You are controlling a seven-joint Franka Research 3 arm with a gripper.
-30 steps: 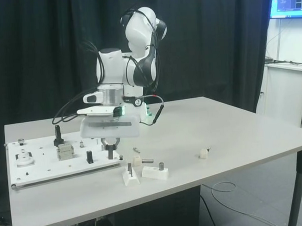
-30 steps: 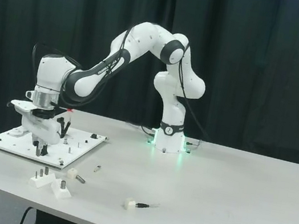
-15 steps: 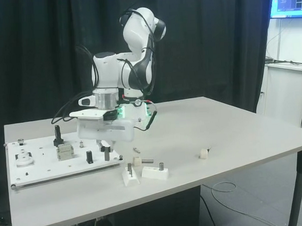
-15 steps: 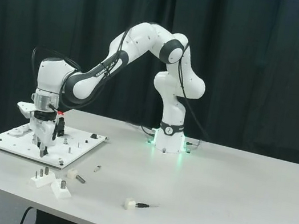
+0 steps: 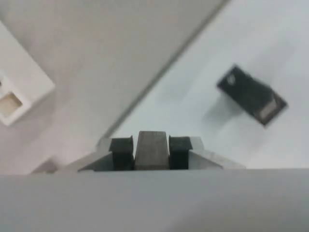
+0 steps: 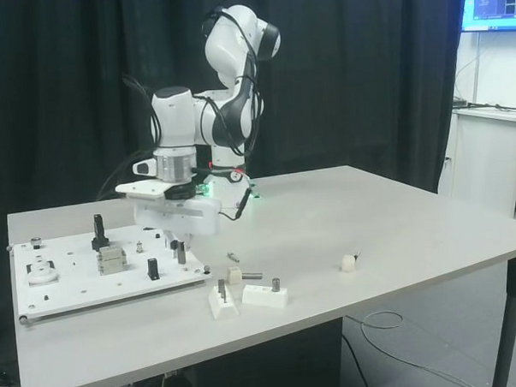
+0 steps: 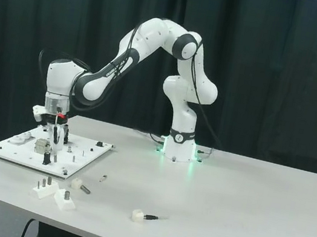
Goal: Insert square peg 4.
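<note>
My gripper (image 5: 151,153) is shut on a grey square peg (image 5: 151,147), which stands upright between the two black pads (image 5: 121,151). In the first room view the gripper (image 6: 180,247) hangs just above the white board (image 6: 82,291) near its front right corner, with the peg (image 6: 181,254) pointing down. The second room view shows the gripper (image 7: 56,135) over the same board (image 7: 87,158). A short black peg (image 5: 251,94) stands in the board beside my gripper (image 6: 152,268). I cannot tell which hole lies under the held peg.
The board also carries a grey block (image 6: 111,260), a tall black peg (image 6: 98,228) and a white ring (image 6: 42,273). Two white blocks with pins (image 6: 222,301) (image 6: 265,294) and small white pieces (image 6: 234,276) (image 6: 349,261) lie on the grey table (image 6: 396,213) beside the board.
The hand has turned about its vertical axis and shifted a little further in over the board, still holding the peg. The arm's upper links have swung with it.
</note>
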